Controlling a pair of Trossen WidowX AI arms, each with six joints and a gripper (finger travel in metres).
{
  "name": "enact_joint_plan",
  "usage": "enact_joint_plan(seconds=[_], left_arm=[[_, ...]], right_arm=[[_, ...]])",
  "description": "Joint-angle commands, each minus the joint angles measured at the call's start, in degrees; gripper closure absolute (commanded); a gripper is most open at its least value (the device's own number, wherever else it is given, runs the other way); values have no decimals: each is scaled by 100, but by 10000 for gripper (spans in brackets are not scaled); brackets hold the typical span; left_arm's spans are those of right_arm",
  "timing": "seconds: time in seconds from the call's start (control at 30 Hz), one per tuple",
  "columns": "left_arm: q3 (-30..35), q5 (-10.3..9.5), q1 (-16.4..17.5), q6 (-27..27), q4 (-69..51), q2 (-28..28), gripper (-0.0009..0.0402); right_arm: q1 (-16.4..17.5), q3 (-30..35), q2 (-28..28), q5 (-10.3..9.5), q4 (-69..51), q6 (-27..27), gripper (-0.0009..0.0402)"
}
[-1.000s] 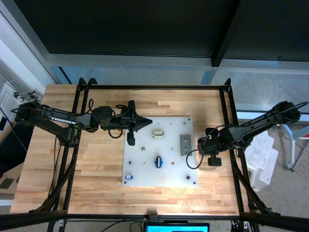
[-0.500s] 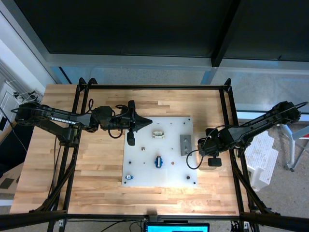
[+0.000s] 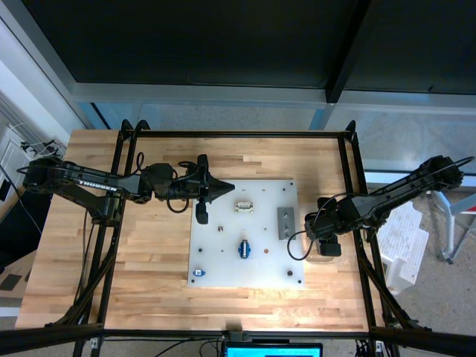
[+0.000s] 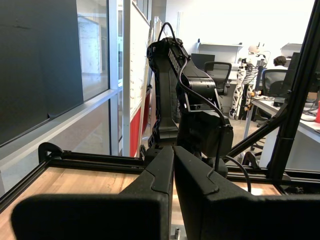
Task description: Pick the 16mm cylinder and install on the taskboard
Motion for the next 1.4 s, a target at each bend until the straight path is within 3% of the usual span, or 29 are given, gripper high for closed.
enact_joint_plan(seconds=[0.03,0.63,0.83,1.17,1.4], left_arm=[[0,2,0,0,0,2,393],[0,2,2,0,0,2,393],[0,2,2,0,0,2,393],[0,2,0,0,0,2,393],[0,2,2,0,0,2,393]], right_arm=[[4,4,2,4,2,4,211],[11,4,2,-7,2,267,212],[31,4,2,-273,-13,1537,212],[74,-63,2,-304,-28,4382,212],[345,-264,2,-304,-26,5477,212]])
